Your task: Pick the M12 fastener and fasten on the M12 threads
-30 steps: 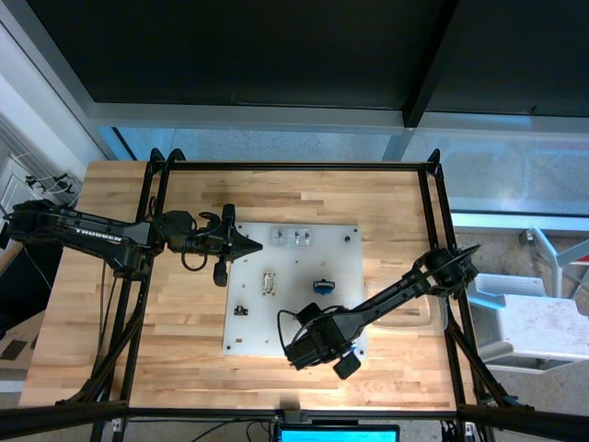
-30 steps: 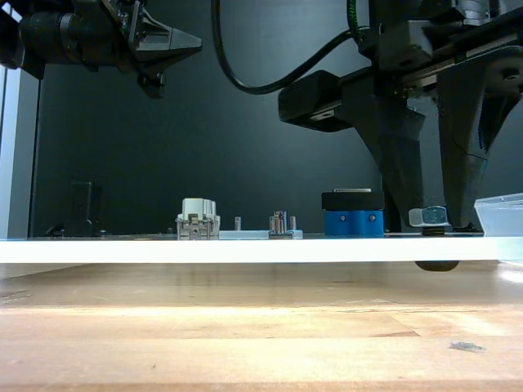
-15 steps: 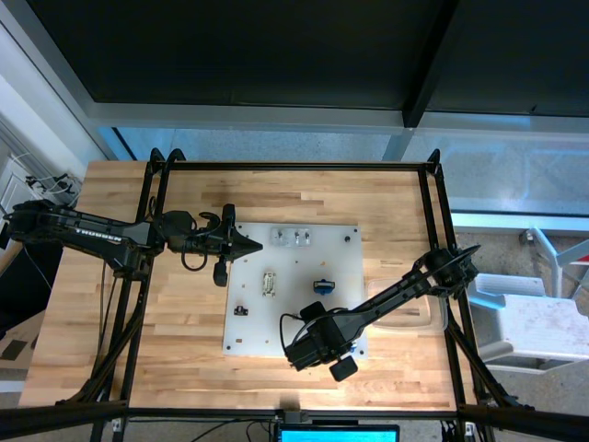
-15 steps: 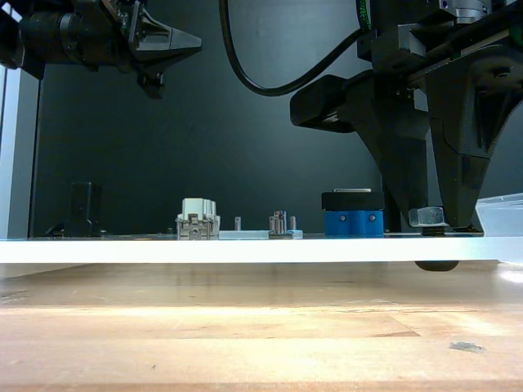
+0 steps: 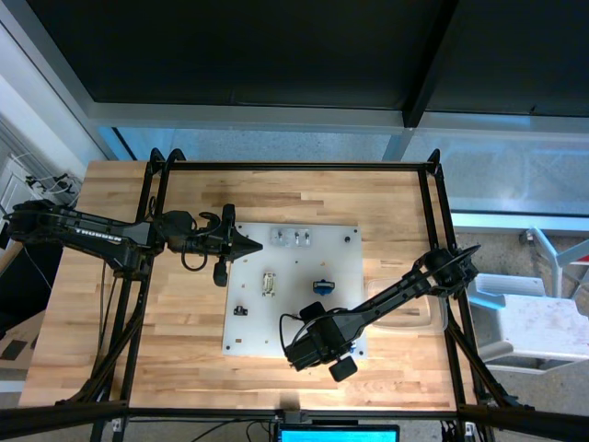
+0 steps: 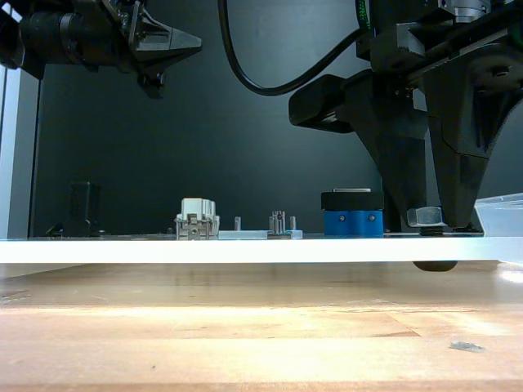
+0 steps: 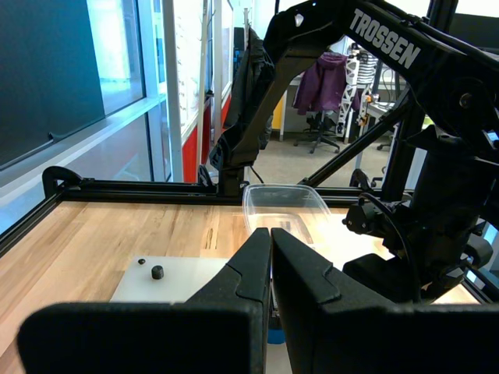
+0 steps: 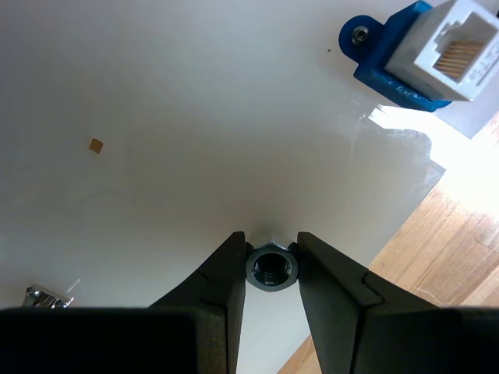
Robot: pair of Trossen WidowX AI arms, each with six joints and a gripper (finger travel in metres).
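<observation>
Twisted a little since a second ago, the right claw (image 6: pixel 426 222) stays clenched on the M12 nut (image 8: pixel 272 267) — held low at the white board's (image 5: pixel 258 336) near right edge, atop the black stud (image 6: pixel 428 231). Left claw (image 5: pixel 253 247) hangs above the board's far left edge — fingers pressed together, grasping nothing. A blue fitting (image 6: pixel 353 222) stands nearer the board's middle.

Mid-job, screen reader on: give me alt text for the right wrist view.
The right gripper pinches the small silver nut, seen end-on, close over the white board. A blue-and-white fitting sits on the board, wooden table beyond its edge. The left gripper, outside this view, hangs shut by the board's far left edge.
</observation>
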